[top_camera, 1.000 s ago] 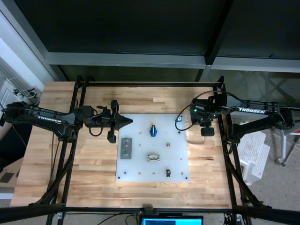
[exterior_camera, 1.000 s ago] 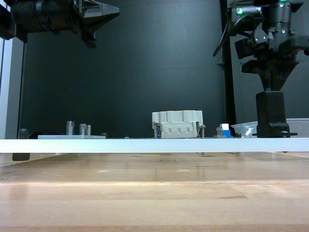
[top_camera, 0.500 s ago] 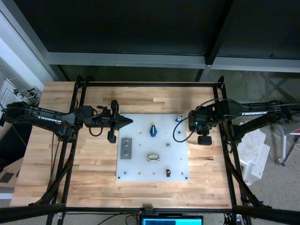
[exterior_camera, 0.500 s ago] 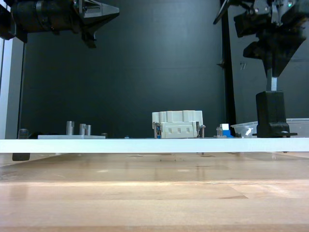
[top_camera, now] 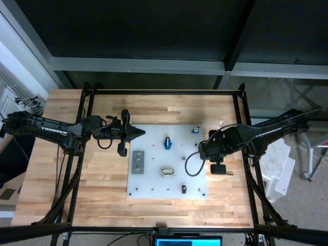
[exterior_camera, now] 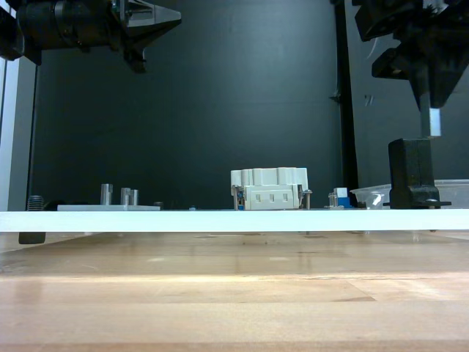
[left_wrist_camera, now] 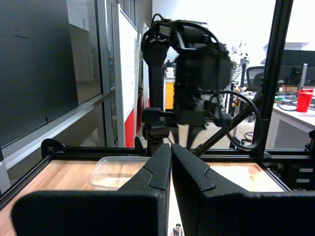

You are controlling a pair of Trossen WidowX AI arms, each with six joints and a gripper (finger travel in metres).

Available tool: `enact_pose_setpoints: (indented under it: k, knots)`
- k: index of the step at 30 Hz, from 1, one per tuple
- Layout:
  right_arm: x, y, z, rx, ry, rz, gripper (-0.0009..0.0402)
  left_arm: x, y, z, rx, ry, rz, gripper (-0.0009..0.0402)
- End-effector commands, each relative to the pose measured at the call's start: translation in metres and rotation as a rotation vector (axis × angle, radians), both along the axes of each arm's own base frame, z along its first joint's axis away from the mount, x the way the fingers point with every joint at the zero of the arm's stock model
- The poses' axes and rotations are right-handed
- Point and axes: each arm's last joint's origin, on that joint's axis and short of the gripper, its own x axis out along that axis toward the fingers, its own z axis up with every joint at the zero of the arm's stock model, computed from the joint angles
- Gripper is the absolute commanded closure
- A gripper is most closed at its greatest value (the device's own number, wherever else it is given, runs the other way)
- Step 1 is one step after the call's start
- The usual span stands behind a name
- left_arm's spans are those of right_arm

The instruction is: Pick the 16mm bar and install on taskboard

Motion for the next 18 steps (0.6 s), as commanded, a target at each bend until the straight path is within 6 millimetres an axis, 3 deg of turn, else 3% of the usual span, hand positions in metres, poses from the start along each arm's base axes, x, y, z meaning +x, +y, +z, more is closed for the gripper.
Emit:
enact_pose_setpoints:
  k: [1,18]
  knots:
    - [0.006,0.014,-0.004,0.002,0.012,-0.001,0.0373,0.000,0.000,0.000,0.000,0.000,0.000,0.0393]
    - [0.027,0.076,-0.031,0.038,0.002,0.002,0.0373,0.000,0.000,0.000,0.000,-0.001,0.000,0.0393]
